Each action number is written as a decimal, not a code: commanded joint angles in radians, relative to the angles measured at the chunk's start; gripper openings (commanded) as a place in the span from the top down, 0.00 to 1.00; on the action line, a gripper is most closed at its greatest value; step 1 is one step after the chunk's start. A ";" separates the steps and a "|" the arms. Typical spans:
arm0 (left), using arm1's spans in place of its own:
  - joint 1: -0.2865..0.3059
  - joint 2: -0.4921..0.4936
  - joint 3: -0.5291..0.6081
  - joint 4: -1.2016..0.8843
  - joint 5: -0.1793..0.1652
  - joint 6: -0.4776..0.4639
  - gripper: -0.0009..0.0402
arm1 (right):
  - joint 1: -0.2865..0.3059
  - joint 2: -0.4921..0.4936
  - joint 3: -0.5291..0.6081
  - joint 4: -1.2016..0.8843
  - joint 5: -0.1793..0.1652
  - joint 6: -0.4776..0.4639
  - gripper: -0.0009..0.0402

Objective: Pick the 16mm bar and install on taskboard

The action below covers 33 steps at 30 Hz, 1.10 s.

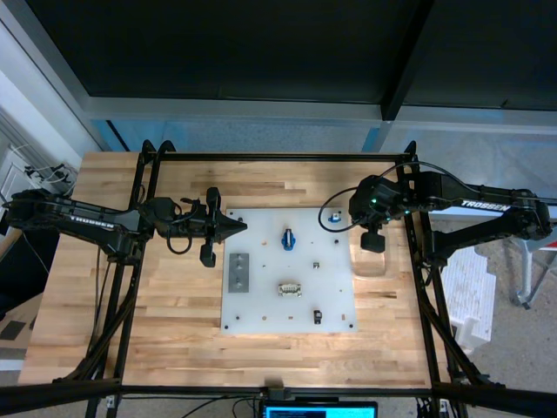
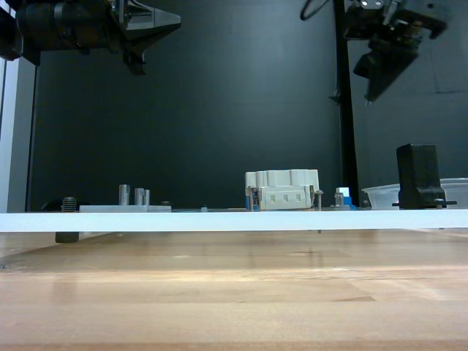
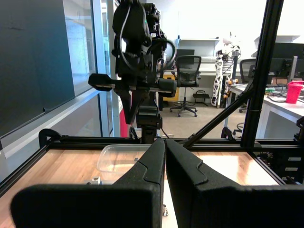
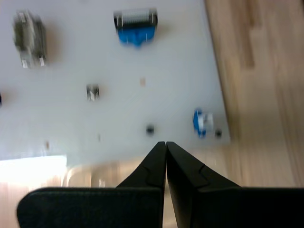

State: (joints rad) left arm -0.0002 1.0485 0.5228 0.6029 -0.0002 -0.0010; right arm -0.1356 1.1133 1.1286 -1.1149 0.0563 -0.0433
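We're in a robotics lab set inside an open office floor. Evidence: two arms on a black extrusion frame (image 1: 261, 158) around a wooden bench table (image 1: 157, 348), with a white taskboard (image 1: 261, 305) of test fixtures in the middle. The left gripper (image 1: 237, 225) hangs in the air over the board's left edge. The right gripper (image 1: 372, 244) hangs over its right edge by the clear tray (image 3: 118, 156). Both have fingers pressed together. Behind the rig we see a glass partition (image 3: 80, 52), an office chair (image 3: 188, 66), desks (image 3: 278, 100) and bare floor. A lit screen (image 1: 318, 409) sits at the table's near edge.
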 commanded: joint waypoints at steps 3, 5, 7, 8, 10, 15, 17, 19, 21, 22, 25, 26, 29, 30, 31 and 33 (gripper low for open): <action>0.000 0.000 0.000 0.000 0.000 0.000 0.98 | -0.005 0.000 0.000 -0.116 0.000 0.000 0.98; 0.000 0.000 0.000 0.000 0.000 0.000 0.98 | -0.011 0.003 0.000 -0.161 -0.002 0.001 0.98; 0.000 0.000 0.000 0.000 0.000 0.000 0.98 | -0.023 0.009 0.000 -0.201 -0.003 0.000 0.98; 0.000 0.000 0.000 0.000 0.000 0.000 0.98 | -0.032 0.012 0.000 -0.217 -0.005 0.000 0.98; 0.000 0.000 0.000 0.000 0.000 0.000 0.98 | -0.049 0.020 0.000 -0.233 -0.005 0.000 0.98; 0.000 0.000 0.000 0.000 0.000 0.000 0.98 | -0.081 0.043 -0.001 -0.261 -0.036 0.002 0.98; 0.000 0.000 0.000 0.000 0.000 0.000 0.98 | -0.084 0.057 -0.004 -0.263 -0.059 0.003 0.98; 0.000 0.000 0.000 0.000 0.000 0.000 0.98 | -0.084 0.067 -0.013 -0.260 -0.057 0.003 0.98; 0.000 0.000 0.000 0.000 0.000 0.000 0.98 | -0.085 0.072 -0.029 -0.261 -0.057 0.002 0.98; 0.000 0.000 0.000 0.000 0.000 0.000 0.98 | -0.085 0.072 -0.041 -0.256 -0.053 0.000 0.98; 0.000 0.000 0.000 0.000 0.000 0.000 0.98 | -0.085 0.072 -0.083 -0.239 -0.052 0.001 0.98; 0.000 0.000 0.000 0.000 0.000 0.000 0.98 | -0.085 0.072 -0.096 -0.236 -0.050 0.001 0.97; 0.000 0.000 0.000 0.000 0.000 0.000 0.98 | -0.085 0.072 -0.131 -0.207 -0.048 0.001 0.93; 0.000 0.000 0.000 0.000 0.000 0.000 0.98 | -0.085 0.072 -0.141 -0.194 -0.048 0.001 0.91; 0.000 0.000 0.000 0.000 0.000 0.000 0.98 | -0.084 0.072 -0.150 -0.184 -0.048 0.001 0.88; 0.000 0.000 0.000 0.000 0.000 0.000 0.98 | -0.084 0.072 -0.161 -0.170 -0.048 -0.001 0.81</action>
State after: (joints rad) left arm -0.0002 1.0485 0.5228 0.6025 -0.0002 -0.0010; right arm -0.2207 1.1854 0.9745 -1.2934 0.0071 -0.0429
